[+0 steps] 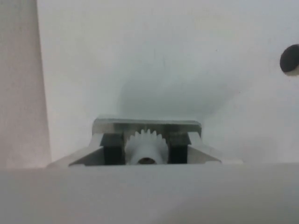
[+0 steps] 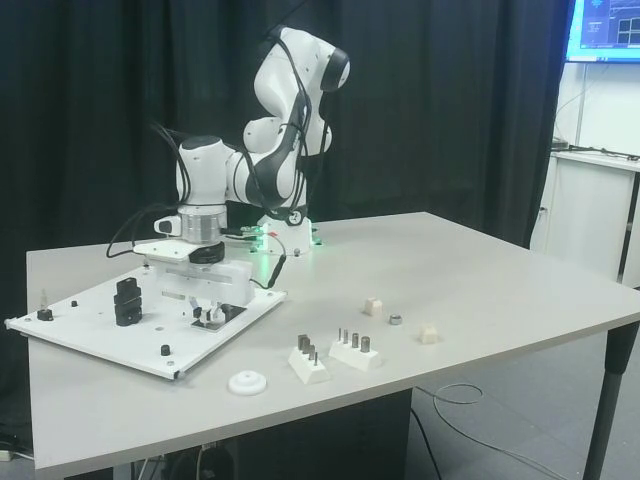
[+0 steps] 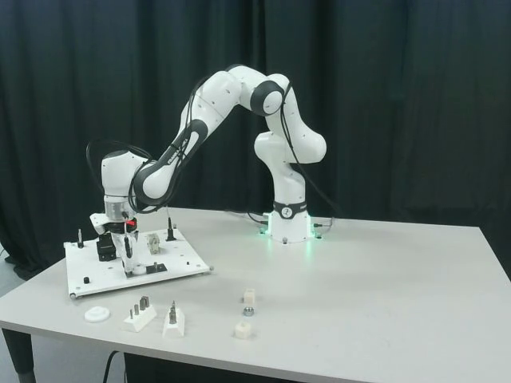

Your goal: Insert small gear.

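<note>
A small white gear (image 1: pixel 147 143) sits between the two black finger pads (image 1: pixel 112 147) of my gripper (image 1: pixel 147 150), which is shut on it. The gear's teeth and centre hole show in the wrist view, over the white assembly board (image 1: pixel 163 56). In the first room view my gripper (image 2: pixel 208 312) hangs low over the near right part of the white board (image 2: pixel 80 325). In the second room view the gripper (image 3: pixel 129 259) is just above the board (image 3: pixel 88 278). The gear itself is too small to make out in either room view.
A black fixture (image 2: pixel 126 302) and upright pegs stand on the board. A black hole (image 1: pixel 290 59) shows in the board. On the grey table in front lie a large white gear (image 2: pixel 246 382), two white peg blocks (image 2: pixel 310 362), two small cubes (image 2: pixel 374 306) and a nut (image 2: pixel 396 320).
</note>
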